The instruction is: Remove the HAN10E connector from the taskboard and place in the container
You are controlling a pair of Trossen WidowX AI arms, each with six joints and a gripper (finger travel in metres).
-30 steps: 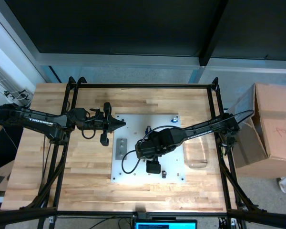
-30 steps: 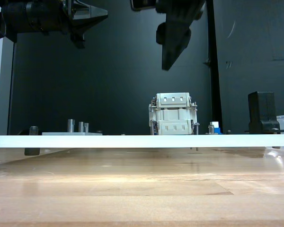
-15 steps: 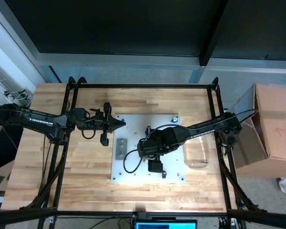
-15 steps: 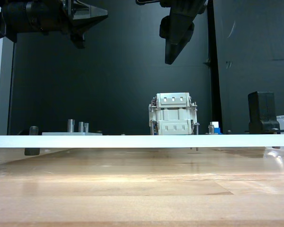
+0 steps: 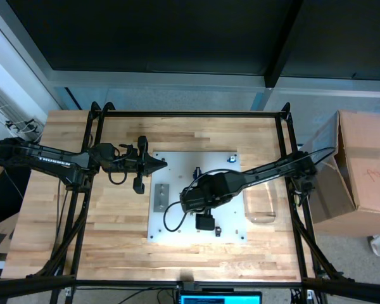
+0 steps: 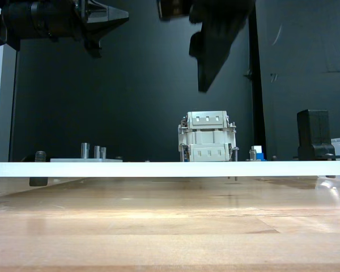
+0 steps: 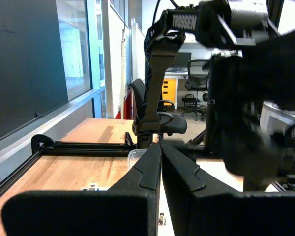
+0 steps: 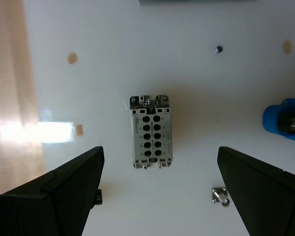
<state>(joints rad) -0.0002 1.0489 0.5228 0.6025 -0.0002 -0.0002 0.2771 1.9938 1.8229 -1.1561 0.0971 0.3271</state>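
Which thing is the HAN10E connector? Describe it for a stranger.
In the middle of the white taskboard, the HAN10E connector sits in its seat under the open right gripper; the shut left gripper hangs over its far left corner. Only it is a grey block with ten holes.

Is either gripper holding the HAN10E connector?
No, the HAN10E connector sits on the taskboard, right gripper open above it, left gripper shut at the board's left edge.
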